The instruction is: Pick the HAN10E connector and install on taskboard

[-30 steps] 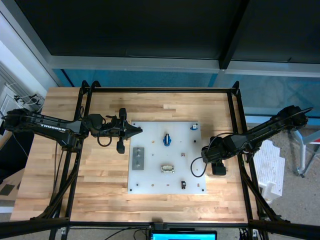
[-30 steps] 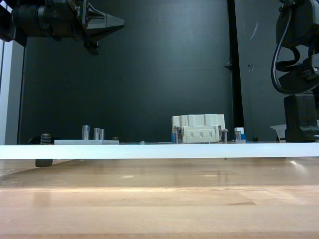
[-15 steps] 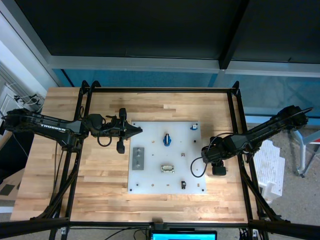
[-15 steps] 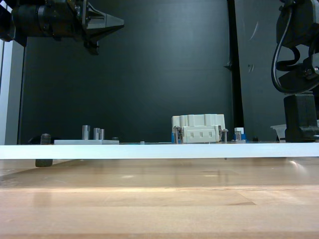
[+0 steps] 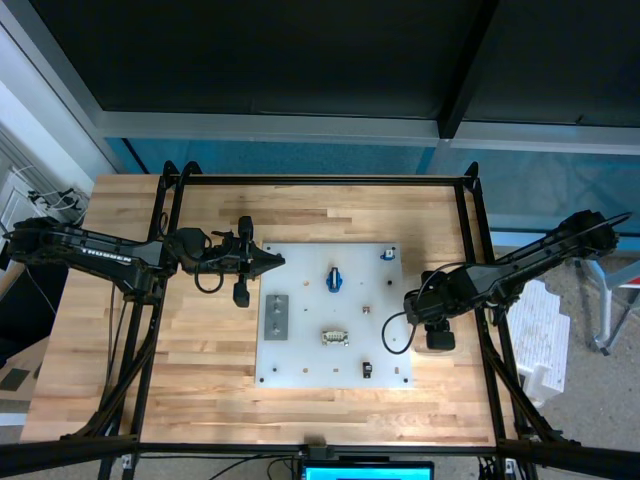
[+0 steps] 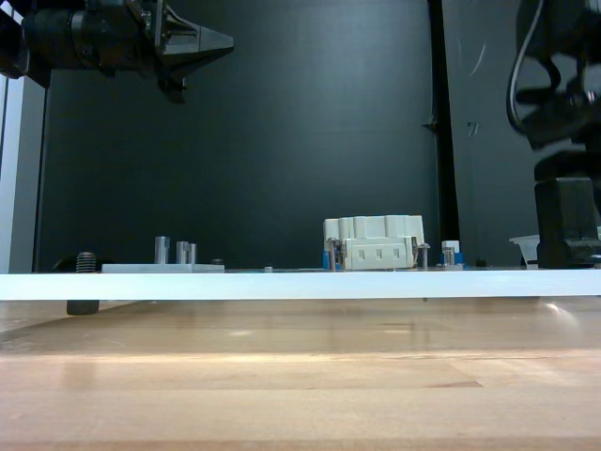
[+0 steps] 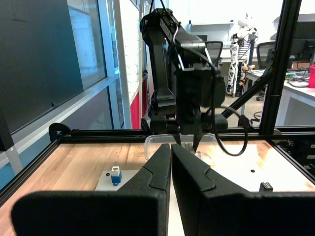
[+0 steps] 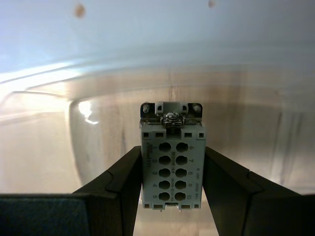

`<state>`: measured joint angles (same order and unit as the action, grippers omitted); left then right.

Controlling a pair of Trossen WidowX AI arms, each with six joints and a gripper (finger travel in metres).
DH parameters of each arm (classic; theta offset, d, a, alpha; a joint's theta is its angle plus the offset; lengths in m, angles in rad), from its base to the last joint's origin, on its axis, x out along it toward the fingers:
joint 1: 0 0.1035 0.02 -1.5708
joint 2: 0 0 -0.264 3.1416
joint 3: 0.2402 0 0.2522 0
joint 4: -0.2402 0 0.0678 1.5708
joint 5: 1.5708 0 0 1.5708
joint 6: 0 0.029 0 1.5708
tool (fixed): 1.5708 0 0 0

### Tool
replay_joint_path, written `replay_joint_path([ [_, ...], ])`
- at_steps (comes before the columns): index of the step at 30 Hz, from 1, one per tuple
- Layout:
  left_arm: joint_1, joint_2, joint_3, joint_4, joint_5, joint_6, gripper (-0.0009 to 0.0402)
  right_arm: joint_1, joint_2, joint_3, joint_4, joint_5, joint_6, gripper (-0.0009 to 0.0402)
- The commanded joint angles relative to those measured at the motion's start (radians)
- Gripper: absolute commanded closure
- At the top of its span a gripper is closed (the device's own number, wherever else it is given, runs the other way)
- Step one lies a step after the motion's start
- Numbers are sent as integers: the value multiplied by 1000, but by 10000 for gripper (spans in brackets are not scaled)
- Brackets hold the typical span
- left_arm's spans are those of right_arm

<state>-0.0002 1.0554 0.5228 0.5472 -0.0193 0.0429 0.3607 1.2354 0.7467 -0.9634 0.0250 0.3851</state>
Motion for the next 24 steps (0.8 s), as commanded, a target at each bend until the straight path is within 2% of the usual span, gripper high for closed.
replay_joint_path([
  [1,0,0,0,0,0,0,392,0,-12,51,-74,1,0,345],
  [11,0,0,0,0,0,0,392,0,-30,182,-222,1,3,346],
  [19,0,0,0,0,0,0,392,-1,-24,196,-229,1,5,346],
  [24,0,0,0,0,0,0,392,-1,17,241,-224,2,11,345],
])
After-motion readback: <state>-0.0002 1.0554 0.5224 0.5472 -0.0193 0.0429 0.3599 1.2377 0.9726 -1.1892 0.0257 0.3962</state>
